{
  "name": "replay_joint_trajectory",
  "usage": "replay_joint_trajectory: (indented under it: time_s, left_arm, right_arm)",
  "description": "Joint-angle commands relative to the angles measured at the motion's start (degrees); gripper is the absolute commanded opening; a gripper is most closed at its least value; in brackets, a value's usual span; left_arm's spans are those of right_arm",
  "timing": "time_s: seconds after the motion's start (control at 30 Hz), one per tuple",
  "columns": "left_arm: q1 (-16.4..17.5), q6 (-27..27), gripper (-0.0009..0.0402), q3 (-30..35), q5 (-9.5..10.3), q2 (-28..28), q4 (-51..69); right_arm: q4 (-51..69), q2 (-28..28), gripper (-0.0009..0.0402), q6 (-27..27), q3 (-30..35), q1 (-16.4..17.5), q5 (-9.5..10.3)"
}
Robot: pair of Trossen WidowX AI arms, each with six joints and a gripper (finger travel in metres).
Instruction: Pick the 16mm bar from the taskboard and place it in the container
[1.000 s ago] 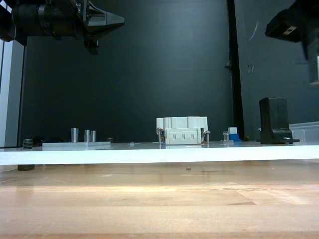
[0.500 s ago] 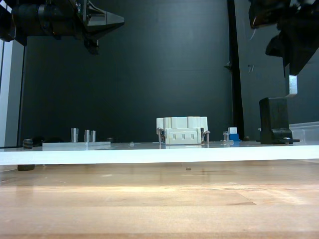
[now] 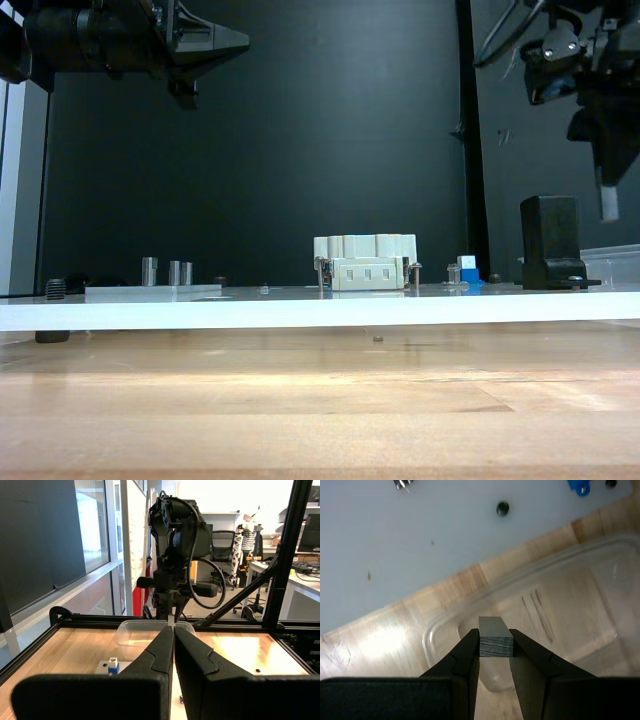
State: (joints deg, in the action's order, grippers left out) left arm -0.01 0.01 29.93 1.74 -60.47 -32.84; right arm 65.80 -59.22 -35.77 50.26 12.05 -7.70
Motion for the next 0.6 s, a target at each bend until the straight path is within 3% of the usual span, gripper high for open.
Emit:
replay_joint_trajectory:
  time_s: [0.03,0.23,0.6]
  left_arm:
    - [0.0,0.0,0.0000,0.0,0.00,0.0,0.0]
    - [0.0,0.0,0.0000,0.0,0.00,0.0,0.0]
    - [0.0,0.0,0.0000,0.0,0.00,0.0,0.0]
  right_arm:
    - [1.3,1.2,0.0007,0.0,-1.7,-1.0,0.24]
    - [3.1,1.8,0.0024,-0.4,-3.4,-2.5,0.22]
    - [3.1,1.7,0.0131,-1.4,-3.5,-2.6,-0.22]
